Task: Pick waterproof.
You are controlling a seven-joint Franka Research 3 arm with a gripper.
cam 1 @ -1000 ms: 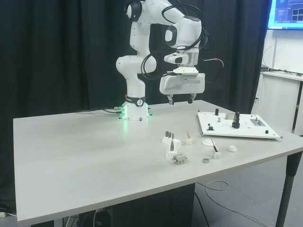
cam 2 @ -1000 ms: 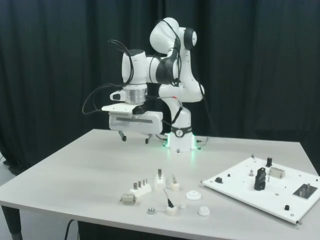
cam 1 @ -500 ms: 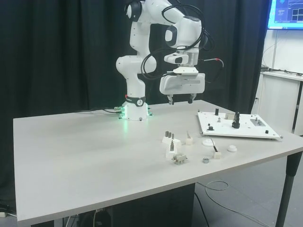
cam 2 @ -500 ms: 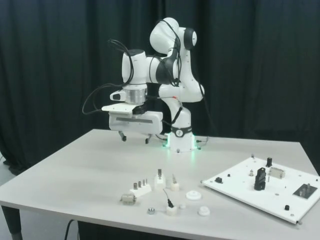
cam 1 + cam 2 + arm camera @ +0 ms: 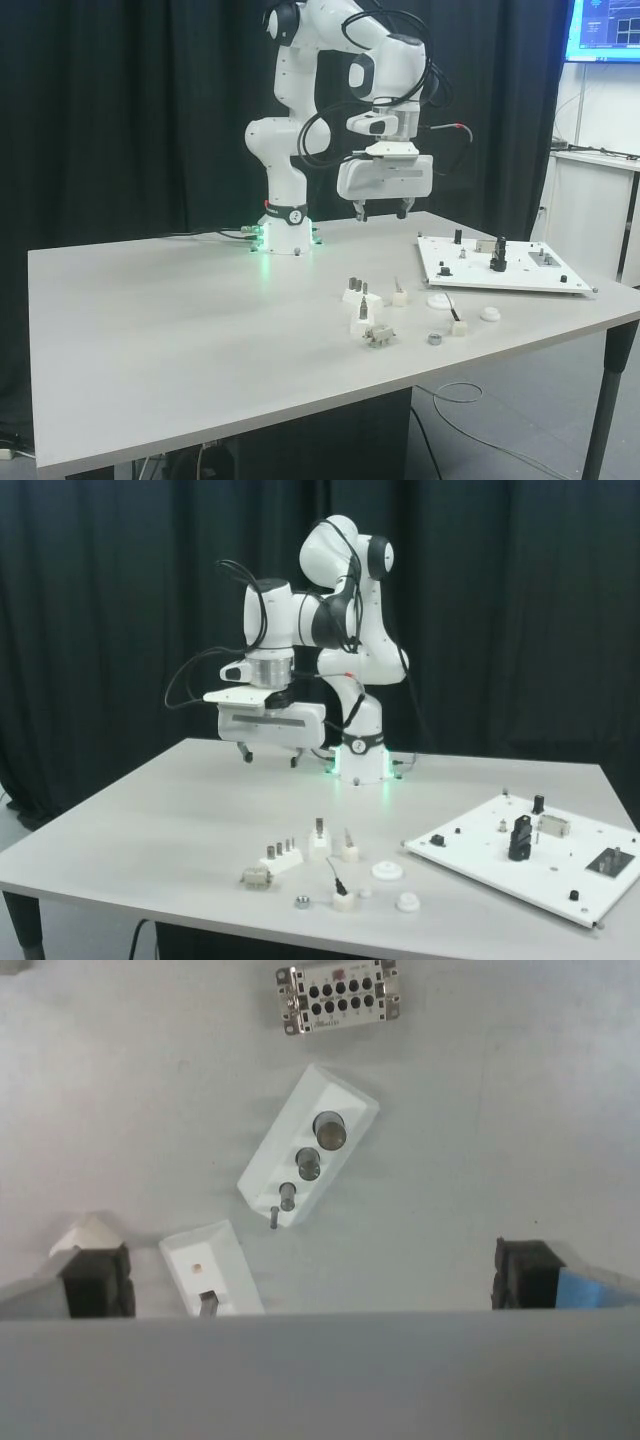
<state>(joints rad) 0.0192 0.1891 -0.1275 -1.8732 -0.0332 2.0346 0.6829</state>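
A small grey rectangular multi-pin connector (image 5: 335, 995) lies on the grey table, the nearest of the loose parts to the front edge (image 5: 377, 337) (image 5: 256, 878). My gripper (image 5: 381, 213) (image 5: 270, 759) hangs open high above the table, behind the group of parts and in front of the arm's base. Through the wrist camera the gripper (image 5: 310, 1278) has its black fingertips (image 5: 95, 1280) wide apart with nothing between them. The connector lies well beyond the fingers, past a white block.
A white block with three pegs (image 5: 310, 1150) (image 5: 281, 856) lies beside the connector. Other small white blocks (image 5: 212, 1270) (image 5: 319, 840), two white gears (image 5: 387, 871), a nut (image 5: 301, 902) and a wired block (image 5: 343, 898) lie nearby. A white assembly board (image 5: 530, 855) sits beyond them.
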